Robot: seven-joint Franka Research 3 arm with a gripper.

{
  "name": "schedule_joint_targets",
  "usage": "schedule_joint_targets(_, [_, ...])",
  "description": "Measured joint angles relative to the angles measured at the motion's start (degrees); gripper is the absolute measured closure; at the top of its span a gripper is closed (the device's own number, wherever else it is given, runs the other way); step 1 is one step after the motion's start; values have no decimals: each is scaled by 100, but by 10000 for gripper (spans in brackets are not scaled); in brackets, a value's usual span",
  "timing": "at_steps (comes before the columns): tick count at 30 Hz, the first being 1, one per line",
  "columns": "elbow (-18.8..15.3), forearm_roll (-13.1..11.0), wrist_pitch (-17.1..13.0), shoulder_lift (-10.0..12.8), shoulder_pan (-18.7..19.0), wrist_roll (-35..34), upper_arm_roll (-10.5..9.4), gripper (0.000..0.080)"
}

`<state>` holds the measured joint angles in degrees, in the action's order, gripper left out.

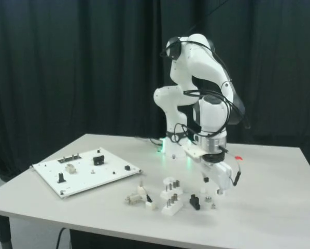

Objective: Pick BNC.

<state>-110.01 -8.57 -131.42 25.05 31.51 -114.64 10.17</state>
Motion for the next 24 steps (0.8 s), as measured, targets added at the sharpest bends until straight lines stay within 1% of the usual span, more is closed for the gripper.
schedule_joint_targets(8, [-141,-90,-270,52,50,-7,0,1])
schedule_joint_targets(24, [-384,-94,-751,131,152,-7,-7,1])
